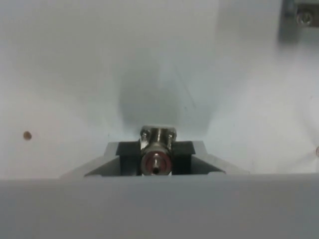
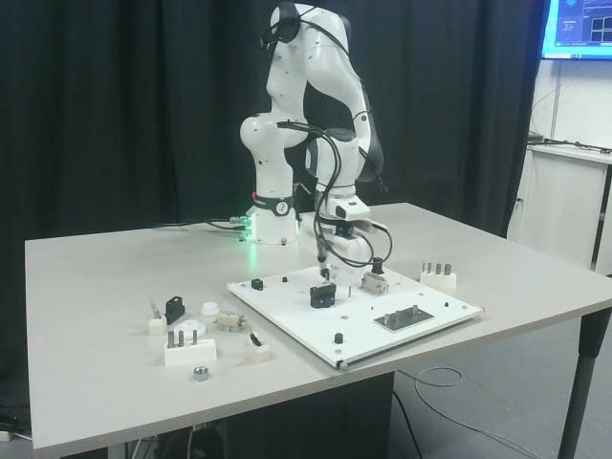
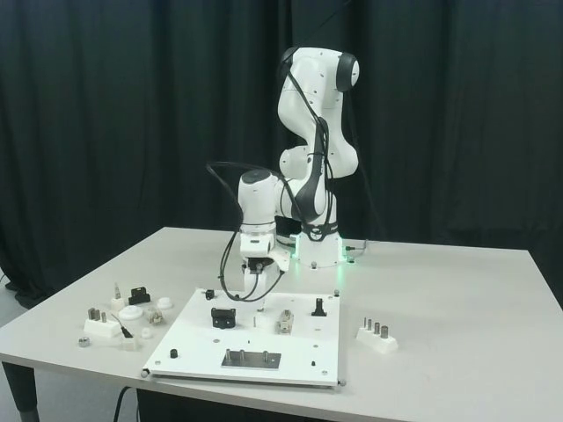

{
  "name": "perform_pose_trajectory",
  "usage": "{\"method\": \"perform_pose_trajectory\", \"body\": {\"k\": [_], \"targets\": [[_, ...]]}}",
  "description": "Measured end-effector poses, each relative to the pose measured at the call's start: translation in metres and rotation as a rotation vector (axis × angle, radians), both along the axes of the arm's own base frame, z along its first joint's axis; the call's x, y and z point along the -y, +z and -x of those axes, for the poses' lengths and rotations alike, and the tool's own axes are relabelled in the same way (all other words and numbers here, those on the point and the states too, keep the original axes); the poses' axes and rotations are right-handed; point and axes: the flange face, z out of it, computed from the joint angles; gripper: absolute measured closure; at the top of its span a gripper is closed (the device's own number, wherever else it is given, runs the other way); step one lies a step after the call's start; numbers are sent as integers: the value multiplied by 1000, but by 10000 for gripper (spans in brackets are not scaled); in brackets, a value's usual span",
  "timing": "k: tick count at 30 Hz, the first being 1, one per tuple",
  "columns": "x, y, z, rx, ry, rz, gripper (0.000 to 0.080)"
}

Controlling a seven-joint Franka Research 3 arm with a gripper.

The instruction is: Insert BNC.

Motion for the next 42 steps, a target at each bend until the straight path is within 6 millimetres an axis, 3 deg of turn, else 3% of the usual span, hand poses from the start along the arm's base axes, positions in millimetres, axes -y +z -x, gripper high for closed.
{"method": "perform_pose_trajectory", "body": {"k": [20, 42], "targets": [[-3, 0, -1, -12, 159, 17, 677], [0, 1, -3, -11, 164, 22, 677]]}}
